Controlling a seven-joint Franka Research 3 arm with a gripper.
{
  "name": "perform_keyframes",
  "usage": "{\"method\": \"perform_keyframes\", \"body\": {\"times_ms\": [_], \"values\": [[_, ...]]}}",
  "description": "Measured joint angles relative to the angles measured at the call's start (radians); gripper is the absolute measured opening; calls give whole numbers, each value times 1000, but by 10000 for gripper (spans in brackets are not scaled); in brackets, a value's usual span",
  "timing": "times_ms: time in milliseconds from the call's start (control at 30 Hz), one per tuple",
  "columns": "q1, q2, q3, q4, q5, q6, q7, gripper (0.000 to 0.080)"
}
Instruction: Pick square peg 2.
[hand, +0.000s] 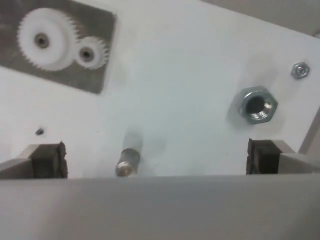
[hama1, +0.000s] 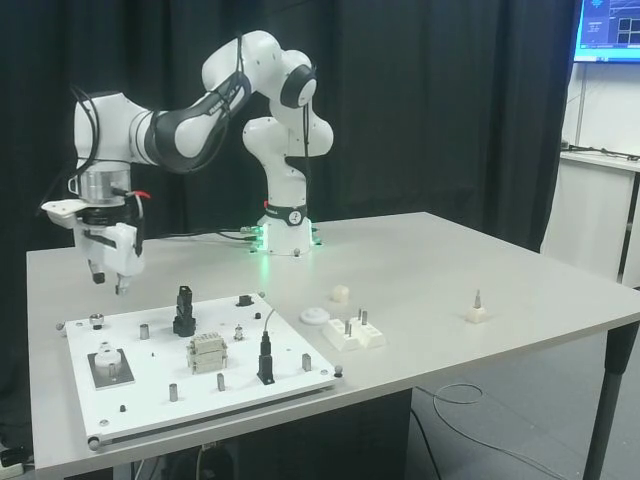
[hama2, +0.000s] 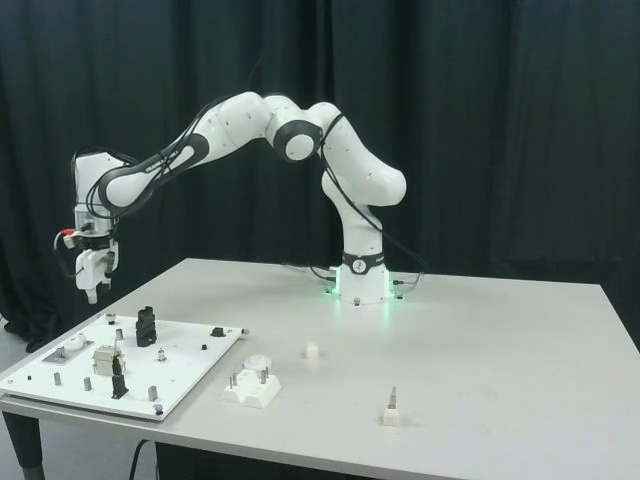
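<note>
Gripper (hand: 157, 157) hangs released above the white board (hama1: 200, 375), its two black pads (hand: 50, 160) spread wide with nothing between them. From the first room view I see it hovering over the board's far left corner, clear of everything standing there. The board itself sits at the left end of the desk (hama1: 480, 260), close to the front edge.

Through the wrist camera I look straight down on a small upright metal peg (hand: 127, 162) standing on the board between the pads; whether it is square peg 2 I cannot tell from this angle. Near it a large hex nut (hand: 257, 104) sits on the board, with a smaller nut (hand: 300, 70) beyond that by the board's edge. A grey plate (hand: 95, 75) set into the board carries two white gears, a big gear (hand: 44, 39) meshing with a little gear (hand: 91, 53).

On the bare desk beside the board I see a white block with pins (hama1: 353, 330), and well apart toward the right edge a small white stand (hama1: 477, 311) with one upright pin.
</note>
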Motion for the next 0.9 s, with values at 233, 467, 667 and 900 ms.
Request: {"method": "perform_keyframes", "body": {"times_ms": [233, 467, 667, 900], "values": [[23, -19, 0, 0, 0, -21, -7, 800], [60, -46, 0, 0, 1, -58, -12, 800], [102, -72, 0, -1, 1, -103, -11, 800], [158, -104, -1, -9, 1, -166, 30, 800]]}}
